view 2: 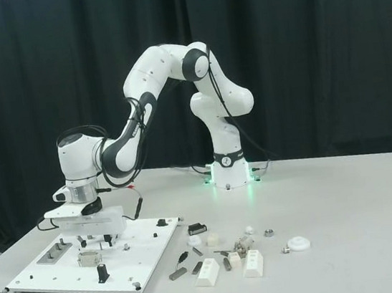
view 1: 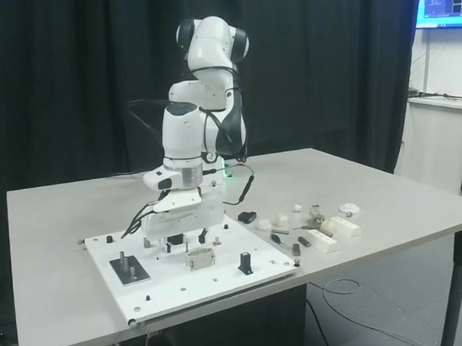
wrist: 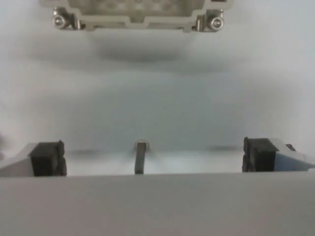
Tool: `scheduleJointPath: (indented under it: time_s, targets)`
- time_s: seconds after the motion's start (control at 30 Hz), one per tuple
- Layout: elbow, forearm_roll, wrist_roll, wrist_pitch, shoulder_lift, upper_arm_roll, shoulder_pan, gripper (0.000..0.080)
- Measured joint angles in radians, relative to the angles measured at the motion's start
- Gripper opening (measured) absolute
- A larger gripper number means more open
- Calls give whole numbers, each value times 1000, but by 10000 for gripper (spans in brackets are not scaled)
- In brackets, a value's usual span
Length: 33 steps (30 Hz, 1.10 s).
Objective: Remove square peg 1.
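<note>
The square peg, a slim grey upright post with a pale square top, is standing on the white board, midway between the released gripper's black fingertips, untouched.

The grey table carries a white board — loose parts lie beside it.

No legible text, labels, brands or numbers anywhere. Wall screen, far from the fingers, shows marks too small to read.
</note>
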Motion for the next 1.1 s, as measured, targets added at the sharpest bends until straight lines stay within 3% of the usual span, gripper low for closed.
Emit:
scheduleJointPath:
  time_s: [0.27,0.3,0.57,0.6,0.8,0.83,0.97,1.0,1.1]
  targets:
    - [0,2,-17,3,4,0,0,800]
    - [0,2,-18,3,4,0,0,703]
    - [0,2,-20,3,5,0,0,703]
    - [0,2,-20,3,5,0,0,377]
    - [0,5,-20,3,5,0,0,377]
    - [0,9,-20,0,5,1,1,216]
    - [-1,13,-20,-5,5,1,5,216]
    - [-1,13,-20,-5,5,1,6,50]
    - [-1,13,-20,-7,5,1,6,50]
